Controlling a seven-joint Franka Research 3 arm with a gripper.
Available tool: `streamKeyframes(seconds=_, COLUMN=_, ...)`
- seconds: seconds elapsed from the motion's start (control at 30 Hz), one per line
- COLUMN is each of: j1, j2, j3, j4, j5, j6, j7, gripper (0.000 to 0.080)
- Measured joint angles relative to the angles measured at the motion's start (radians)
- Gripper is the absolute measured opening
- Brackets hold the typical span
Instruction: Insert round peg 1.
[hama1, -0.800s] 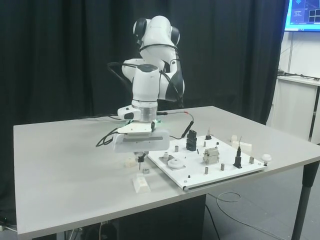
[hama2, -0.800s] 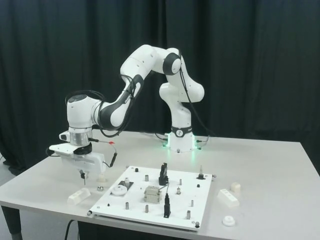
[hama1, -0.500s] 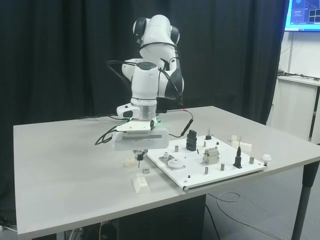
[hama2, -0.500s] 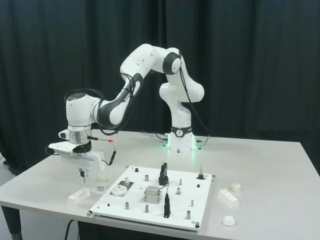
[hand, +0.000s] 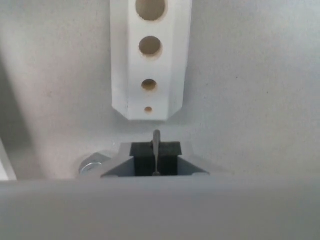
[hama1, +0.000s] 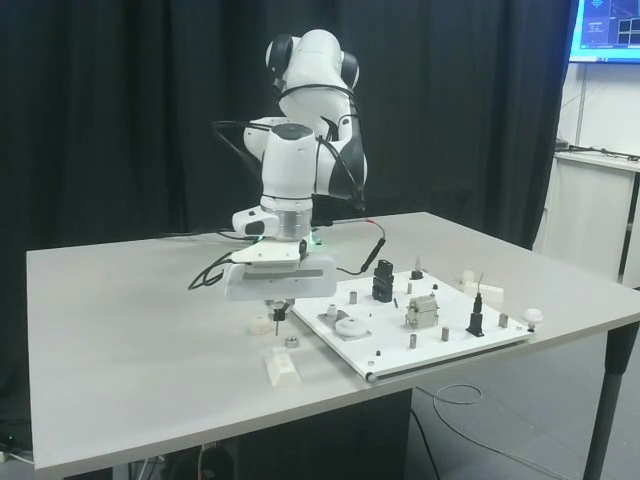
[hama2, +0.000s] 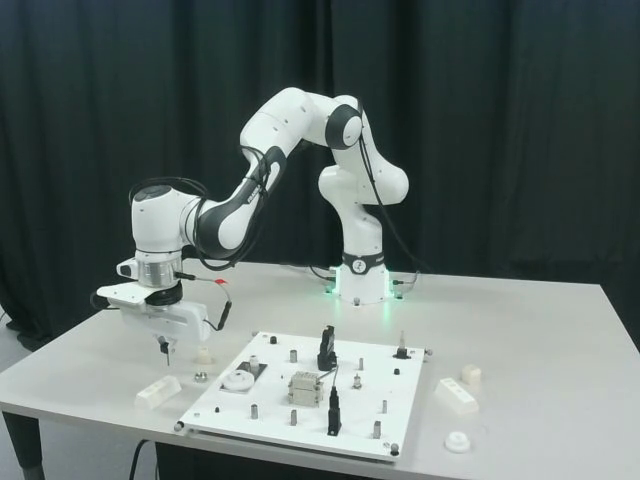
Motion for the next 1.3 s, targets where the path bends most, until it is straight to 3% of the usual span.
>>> streamKeyframes(seconds=0.57, j1=0.008, j2=-0.002, j3=0.0, j4=0.0, j5=-0.001, j6=0.0, j7=0.0, gripper=0.0017)
streamKeyframes(seconds=1.3, j1=0.011, j2=-0.036, j3=-0.001, j4=0.001, j5=-0.006, j6=-0.018, j7=0.0, gripper=0.0017)
